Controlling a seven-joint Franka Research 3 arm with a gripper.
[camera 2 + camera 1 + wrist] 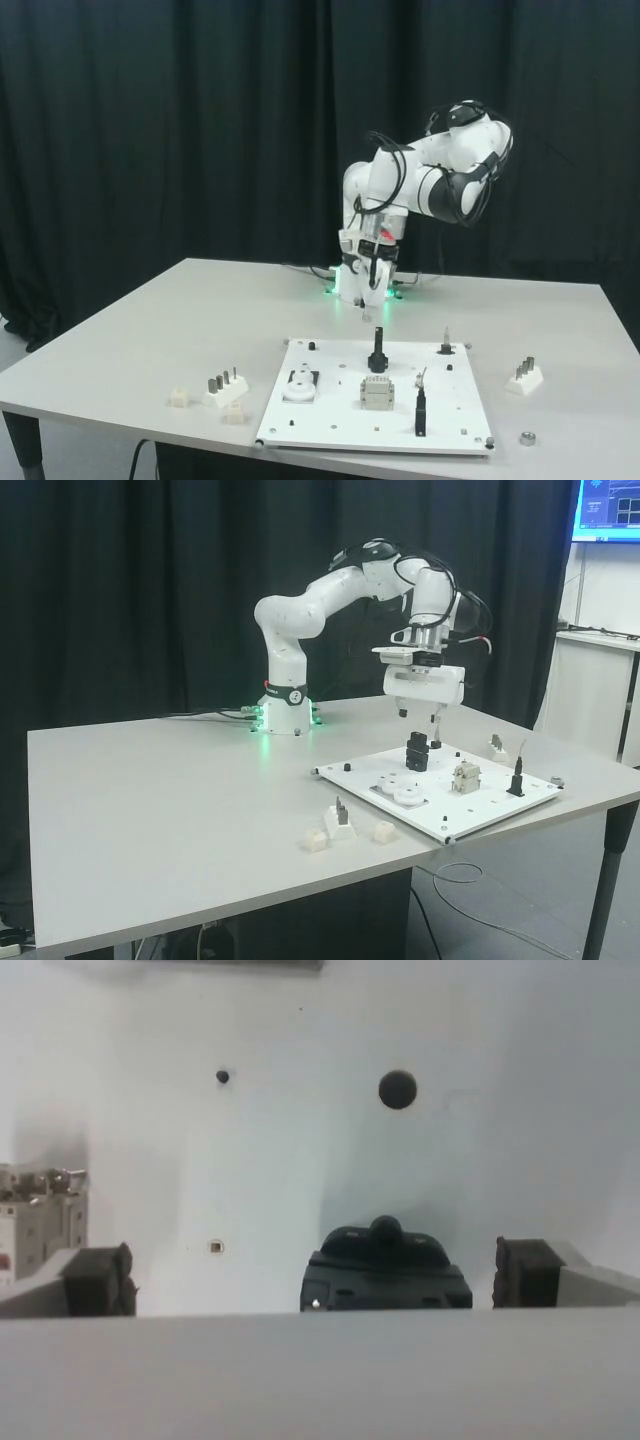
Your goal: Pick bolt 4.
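Note:
My gripper [310,1278] hangs open and holds nothing, its black fingertips [95,1280] spread wide. It hovers over the back part of the white board [330,420], above an upright black part [377,355], which in the wrist view [385,1270] lies between the fingers, lower down. In the first room view the gripper [418,713] is well above that black part [416,750]. Grey bolts stand in a small white holder [222,385] on the table left of the board, and more in a second holder [525,372] to the right. I cannot tell which one is bolt 4.
On the board stand a grey-white switch block [375,392], white round gears [298,386], a black post [420,412] and a small peg [446,345]. Two small white blocks [180,397] sit by the left holder. A loose nut [527,437] lies at the right. Green light glows at the arm's base [280,715].

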